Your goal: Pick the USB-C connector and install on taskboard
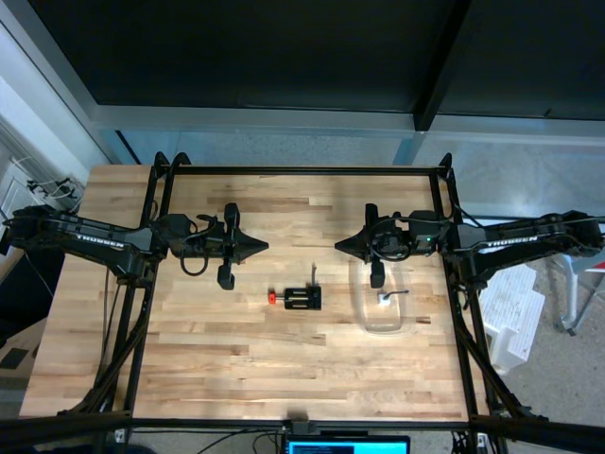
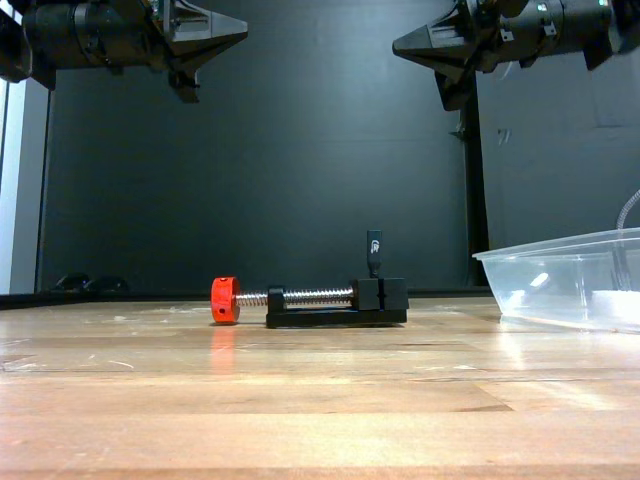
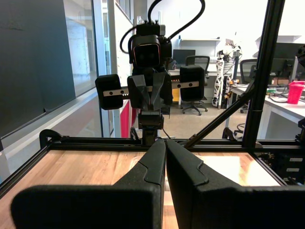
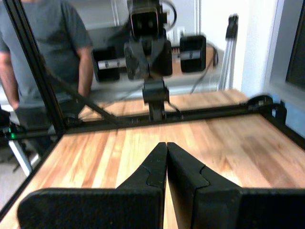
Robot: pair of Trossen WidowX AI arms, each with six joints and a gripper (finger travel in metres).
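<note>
High view: taskboard axis L-R, knob left; L tool, R tool closed, raised.

A pale wooden counter filled the middle of the high view, ringed by a black metal frame. Right of centre on it sat a clear plastic tray, and a small white square piece lay inside the tray. In the low view the tray showed at the right edge, in front of a dark wall. A blue-lit monitor peeked in at the bottom edge of the high view, and white papers lay off the counter at the lower right. The right wrist view caught a person in a grey T-shirt standing beyond the frame. The left wrist view showed an office chair and a red container on a desk.
</note>
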